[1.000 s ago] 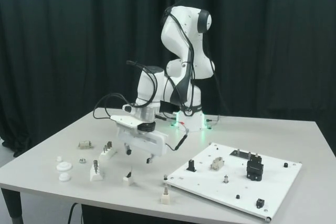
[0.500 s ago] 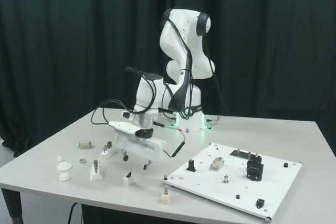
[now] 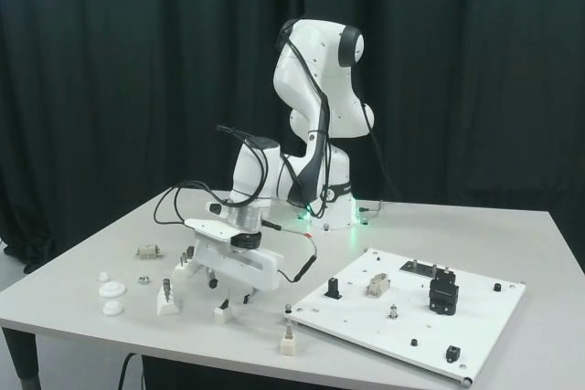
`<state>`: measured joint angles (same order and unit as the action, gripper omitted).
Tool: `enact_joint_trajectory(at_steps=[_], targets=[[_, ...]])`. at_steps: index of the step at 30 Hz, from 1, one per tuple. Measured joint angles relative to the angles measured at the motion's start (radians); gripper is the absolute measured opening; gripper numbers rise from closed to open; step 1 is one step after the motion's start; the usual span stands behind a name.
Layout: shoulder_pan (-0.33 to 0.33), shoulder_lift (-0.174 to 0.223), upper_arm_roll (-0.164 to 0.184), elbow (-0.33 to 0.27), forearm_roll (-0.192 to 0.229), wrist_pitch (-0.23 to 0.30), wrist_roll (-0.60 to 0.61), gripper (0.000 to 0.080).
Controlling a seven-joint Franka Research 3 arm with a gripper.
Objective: Pick USB.
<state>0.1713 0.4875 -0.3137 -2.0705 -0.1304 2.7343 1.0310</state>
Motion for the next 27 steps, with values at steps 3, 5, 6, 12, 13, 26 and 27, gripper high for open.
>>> enact_joint_trajectory(at_steps=[3, 5, 6, 12, 13, 26, 27], targets=[[-0.009, 0.006, 0.008, 0.000, -0.001, 0.016, 0.000, 0.0800], [-0.012, 0.011, 0.009, 0.000, -0.002, 0.028, 0.000, 0.0800], [-0.013, 0.013, 0.009, 0.000, -0.002, 0.032, 0.000, 0.0800], [-0.017, 0.027, 0.009, 0.001, -0.009, 0.061, 0.000, 0.0800], [-0.017, 0.029, 0.009, 0.001, -0.011, 0.066, 0.000, 0.0800], [-0.031, 0.050, 0.012, 0.002, -0.049, 0.109, 0.000, 0.0800], [-0.033, 0.050, 0.013, 0.003, -0.049, 0.109, 0.000, 0.0800]])
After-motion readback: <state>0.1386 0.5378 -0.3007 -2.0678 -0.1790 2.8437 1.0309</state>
